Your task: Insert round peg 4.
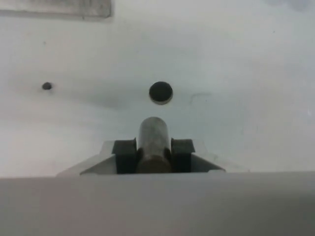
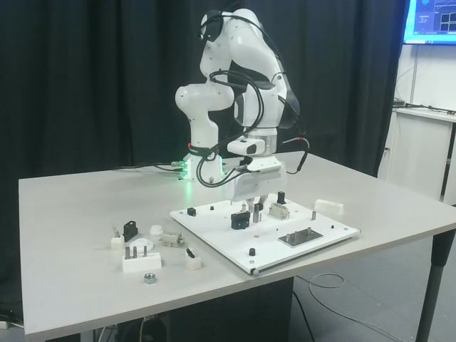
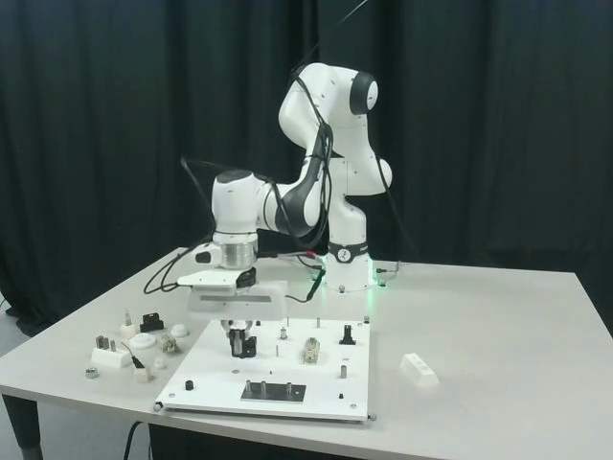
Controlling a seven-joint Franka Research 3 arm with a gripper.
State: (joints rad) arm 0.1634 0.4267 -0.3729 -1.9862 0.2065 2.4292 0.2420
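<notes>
The peg (image 1: 153, 142) sits clamped between the hand's (image 1: 153, 156) two black fingers (image 1: 125, 155), hanging just above the white board (image 2: 214, 231) and close to a round black hole (image 1: 161, 92). A smaller dark hole (image 1: 47, 86) lies well apart from it. The board lies flat on the grey tabletop (image 2: 71, 206), carrying small fixtures and a grey plate (image 2: 305, 237). Loose white and black parts (image 3: 129, 350) sit beside the board's left edge. A white block (image 3: 419, 369) rests alone on its right. Black curtains (image 3: 115, 115) hang behind, and green light (image 2: 183, 171) glows at the arm's base.
</notes>
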